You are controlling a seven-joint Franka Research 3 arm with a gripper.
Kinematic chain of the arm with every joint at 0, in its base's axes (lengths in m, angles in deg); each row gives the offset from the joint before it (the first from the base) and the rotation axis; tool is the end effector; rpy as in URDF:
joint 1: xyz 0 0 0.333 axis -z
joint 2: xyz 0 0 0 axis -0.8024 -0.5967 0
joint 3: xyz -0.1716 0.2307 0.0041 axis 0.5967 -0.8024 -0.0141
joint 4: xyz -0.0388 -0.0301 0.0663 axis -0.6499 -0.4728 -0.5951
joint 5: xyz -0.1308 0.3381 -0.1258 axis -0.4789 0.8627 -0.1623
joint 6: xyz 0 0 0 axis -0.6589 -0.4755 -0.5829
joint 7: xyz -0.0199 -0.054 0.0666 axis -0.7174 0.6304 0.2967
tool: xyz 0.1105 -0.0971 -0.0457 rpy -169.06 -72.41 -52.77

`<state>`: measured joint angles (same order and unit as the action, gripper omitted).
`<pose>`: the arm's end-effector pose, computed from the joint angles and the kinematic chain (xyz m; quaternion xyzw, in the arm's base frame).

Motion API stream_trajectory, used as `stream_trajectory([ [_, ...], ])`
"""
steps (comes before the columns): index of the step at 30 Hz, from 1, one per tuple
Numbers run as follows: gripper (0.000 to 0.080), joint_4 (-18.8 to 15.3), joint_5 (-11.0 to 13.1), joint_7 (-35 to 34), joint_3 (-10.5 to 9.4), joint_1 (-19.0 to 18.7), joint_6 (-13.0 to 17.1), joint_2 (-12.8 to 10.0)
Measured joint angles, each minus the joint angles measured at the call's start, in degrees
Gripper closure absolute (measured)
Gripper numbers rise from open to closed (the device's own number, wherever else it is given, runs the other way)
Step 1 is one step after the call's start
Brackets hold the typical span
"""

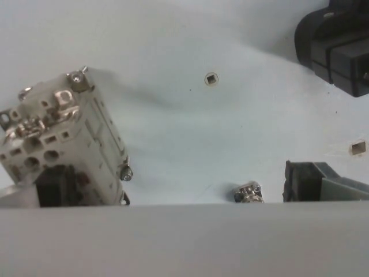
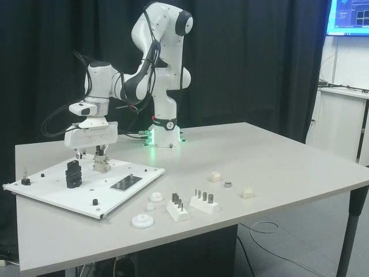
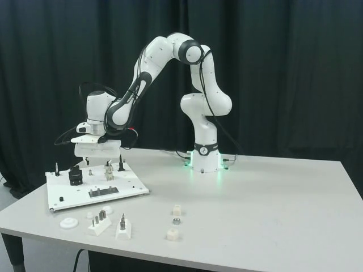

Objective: Insert waterproof.

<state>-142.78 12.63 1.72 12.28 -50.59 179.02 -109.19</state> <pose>0.3170 -0.4273 0.1948 0.9747 -0.2122 -0.0172 0.0682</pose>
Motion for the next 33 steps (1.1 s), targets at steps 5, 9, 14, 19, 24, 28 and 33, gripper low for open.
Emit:
stream_trajectory([
  [5,0.0003,0.0,0.1,0.1,0.00,0.0,0.0,0.0],
  [9,0.0003,0.0,0.1,0.2,-0.01,0.0,-0.1,0.0],
  [14,0.0003,0.0,0.2,0.3,-0.03,0.0,-0.2,0.0],
  [19,0.0003,0.0,0.4,0.6,-0.04,0.0,-0.2,0.0],
  [24,0.0003,0.0,0.6,0.9,-0.07,0.0,-0.3,-0.1],
  [28,0.0003,0.0,0.9,1.0,-0.20,0.0,-0.3,-0.2],
  [33,0.0003,0.3,1.9,1.4,-0.52,0.0,-0.3,-0.7],
])
